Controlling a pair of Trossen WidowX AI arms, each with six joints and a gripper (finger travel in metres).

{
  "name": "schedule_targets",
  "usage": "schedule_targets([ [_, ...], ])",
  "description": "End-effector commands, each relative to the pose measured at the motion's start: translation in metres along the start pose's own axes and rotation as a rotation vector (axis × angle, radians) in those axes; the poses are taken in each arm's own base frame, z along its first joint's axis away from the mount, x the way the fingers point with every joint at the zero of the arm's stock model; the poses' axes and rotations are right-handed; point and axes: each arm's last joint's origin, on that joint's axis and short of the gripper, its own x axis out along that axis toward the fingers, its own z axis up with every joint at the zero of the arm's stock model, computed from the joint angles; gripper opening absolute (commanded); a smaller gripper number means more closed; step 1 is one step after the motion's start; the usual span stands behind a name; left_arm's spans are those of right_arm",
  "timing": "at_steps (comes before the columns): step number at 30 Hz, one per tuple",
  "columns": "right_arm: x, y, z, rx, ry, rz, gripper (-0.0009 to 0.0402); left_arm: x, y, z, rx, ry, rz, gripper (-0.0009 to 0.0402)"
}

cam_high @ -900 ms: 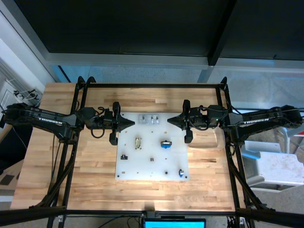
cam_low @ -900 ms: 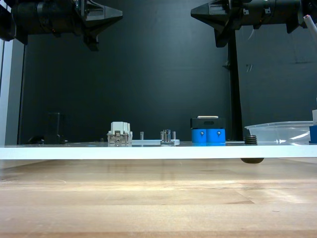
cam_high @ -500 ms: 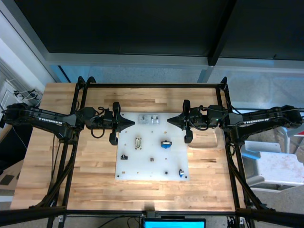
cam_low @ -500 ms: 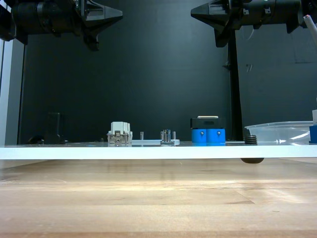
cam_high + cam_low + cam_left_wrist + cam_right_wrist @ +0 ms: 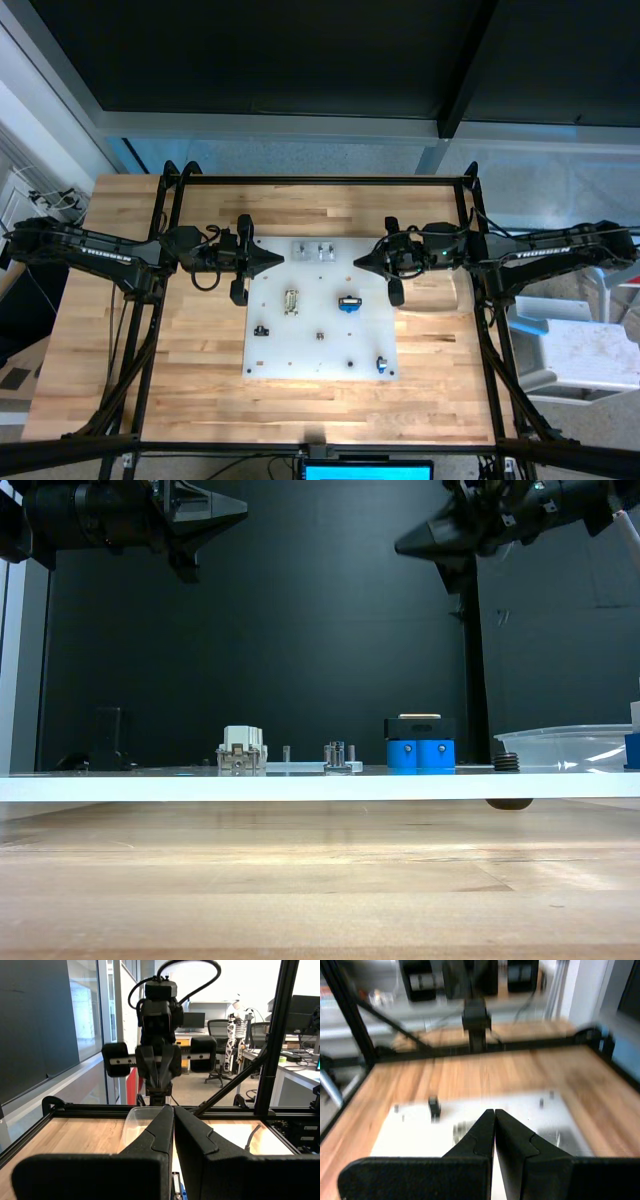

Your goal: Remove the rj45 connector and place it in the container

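The rj45 connector (image 5: pixel 381 363) is a tiny blue-and-dark plug near the front right corner of the white board (image 5: pixel 300 345); in the low view it shows at the far right edge (image 5: pixel 632 750). The container (image 5: pixel 437 291) is a clear tray lying just right of the board, also visible low down (image 5: pixel 560 743). My left gripper (image 5: pixel 280 259) hangs shut high over the board's back left edge. My right gripper (image 5: pixel 358 261) is shut with nothing in it, tipped nose-down above the board's back right part (image 5: pixel 400 548), well behind the connector.
On the board stand a larger blue connector (image 5: pixel 347 304), a beige socket (image 5: pixel 291 302), a clear bracket (image 5: pixel 312 250) at the back and small black parts. A black frame (image 5: pixel 320 181) runs around the wooden table.
The right gripper has tipped its nose downward toward the board and its wrist view is blurred by motion. The left arm has not moved.
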Motion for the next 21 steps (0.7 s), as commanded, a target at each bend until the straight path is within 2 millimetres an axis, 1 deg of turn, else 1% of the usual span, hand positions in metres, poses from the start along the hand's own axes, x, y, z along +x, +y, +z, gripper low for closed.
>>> schedule_targets([
  [1,-0.003,0.002,-0.003,0.018,0.113,-0.034,0.0,0.0,0.0,0.0,0.0,0.001,0.0,0.0],
  [4,-0.007,0.003,-0.005,0.017,0.219,-0.058,0.0,0.0,0.0,0.0,0.0,0.0,0.0,0.0],
  [10,-0.013,0.007,-0.012,0.004,0.361,-0.057,0.0,0.0,0.0,0.0,0.0,0.0,0.0,0.0],
  [16,-0.019,0.013,-0.015,-0.031,0.45,-0.088,0.0,0.0,0.0,0.0,0.0,0.001,0.0,0.0],
  [21,-0.025,0.018,-0.012,-0.032,0.503,-0.078,0.0,0.0,0.0,0.0,0.0,0.0,0.0,0.0],
])
